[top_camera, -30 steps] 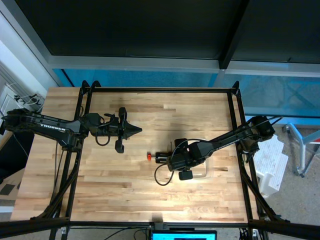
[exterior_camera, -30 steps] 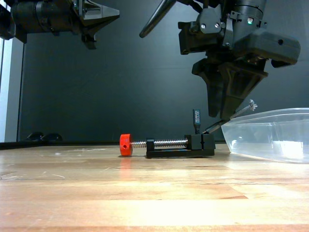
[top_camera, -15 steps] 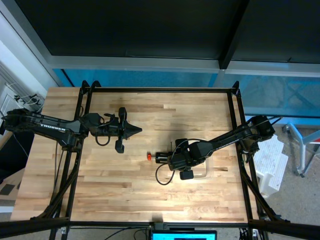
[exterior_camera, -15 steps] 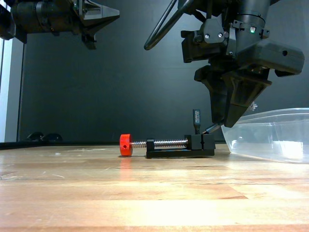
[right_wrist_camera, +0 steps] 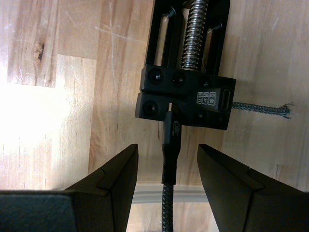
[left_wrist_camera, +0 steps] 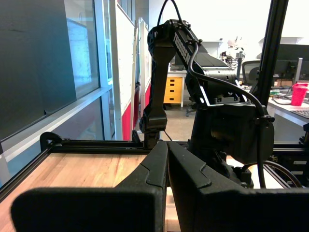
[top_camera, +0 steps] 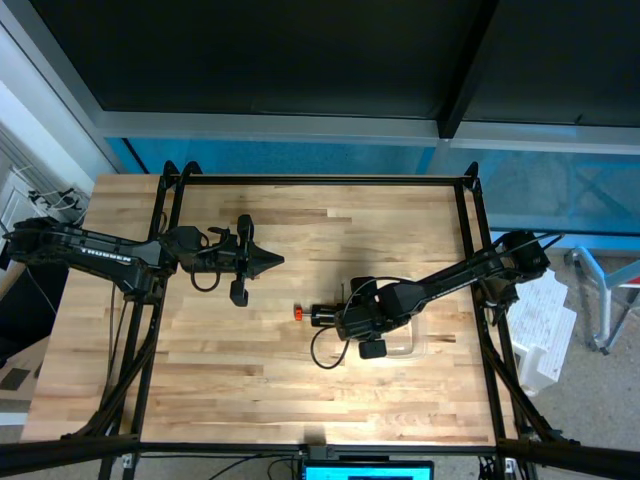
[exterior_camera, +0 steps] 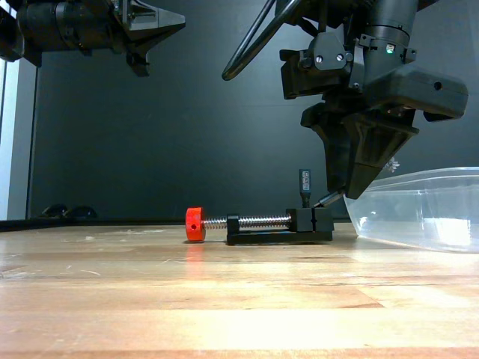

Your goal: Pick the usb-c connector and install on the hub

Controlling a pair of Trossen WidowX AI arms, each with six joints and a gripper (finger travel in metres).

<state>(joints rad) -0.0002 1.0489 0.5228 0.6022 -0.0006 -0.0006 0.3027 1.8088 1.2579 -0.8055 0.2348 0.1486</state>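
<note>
Lower than a second ago, the right gripper (exterior_camera: 346,191) hangs just over the right end of the hub (exterior_camera: 310,223), which lies at the centre of the high view, red knob pointing left, beside a clear tray (exterior_camera: 419,213). Its fingers (right_wrist_camera: 113,176) are spread; the usb-c connector (right_wrist_camera: 171,137) lies between them untouched, tip against the hub's block. The left gripper (top_camera: 268,260), fingers pressed together, is parked upper left, high off the table (exterior_camera: 150,299).

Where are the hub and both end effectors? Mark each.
hub (right_wrist_camera: 154,94): right wrist view, black block.
right end effector (right_wrist_camera: 167,147): right wrist view, between open fingers, over the hub.
left end effector (left_wrist_camera: 167,145): left wrist view, shut fingertips, raised far from the hub.
</note>
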